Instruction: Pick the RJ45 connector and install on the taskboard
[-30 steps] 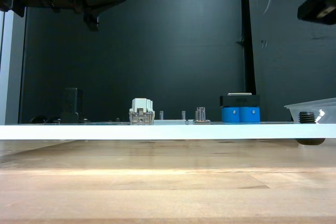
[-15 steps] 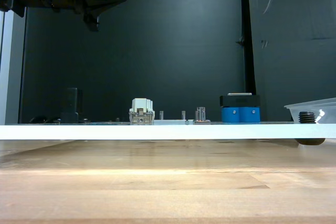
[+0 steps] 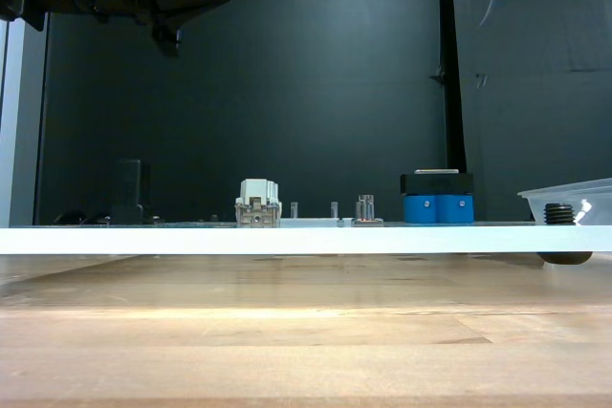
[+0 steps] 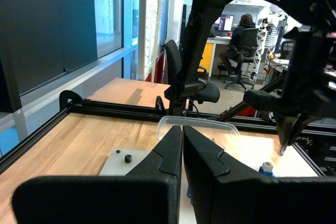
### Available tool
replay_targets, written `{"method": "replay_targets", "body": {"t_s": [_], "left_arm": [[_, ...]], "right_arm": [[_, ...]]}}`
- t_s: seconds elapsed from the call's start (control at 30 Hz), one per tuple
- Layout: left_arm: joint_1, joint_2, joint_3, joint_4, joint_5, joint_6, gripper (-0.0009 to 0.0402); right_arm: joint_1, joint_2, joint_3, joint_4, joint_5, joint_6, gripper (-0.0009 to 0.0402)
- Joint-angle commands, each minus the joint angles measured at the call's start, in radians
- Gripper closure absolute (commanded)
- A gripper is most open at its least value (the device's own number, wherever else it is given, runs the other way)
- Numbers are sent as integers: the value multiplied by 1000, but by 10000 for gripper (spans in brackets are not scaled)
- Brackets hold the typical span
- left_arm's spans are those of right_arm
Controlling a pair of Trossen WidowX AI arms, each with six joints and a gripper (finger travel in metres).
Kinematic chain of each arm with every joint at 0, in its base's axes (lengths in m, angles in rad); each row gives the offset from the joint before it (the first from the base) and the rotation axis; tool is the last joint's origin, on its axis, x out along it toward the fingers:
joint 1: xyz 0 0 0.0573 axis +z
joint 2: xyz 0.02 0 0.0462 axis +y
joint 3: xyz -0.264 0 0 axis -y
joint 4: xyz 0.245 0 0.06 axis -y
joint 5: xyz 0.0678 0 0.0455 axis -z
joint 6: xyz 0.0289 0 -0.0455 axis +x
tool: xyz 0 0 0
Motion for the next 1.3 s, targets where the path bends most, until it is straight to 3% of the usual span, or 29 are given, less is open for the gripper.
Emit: {"method": "replay_targets", "body": {"t_s": [0.03,0.63,1.3], "left_arm": [[0,0,0,0,0,0,393],[0,0,0,0,0,0,393],[0,0,0,0,0,0,393]], "right_arm": [[-2,2,-31,36,0,-2,393],[-18,2,-149,147,0,2,393],[-26,2,-161,154,0,2,393]]}}
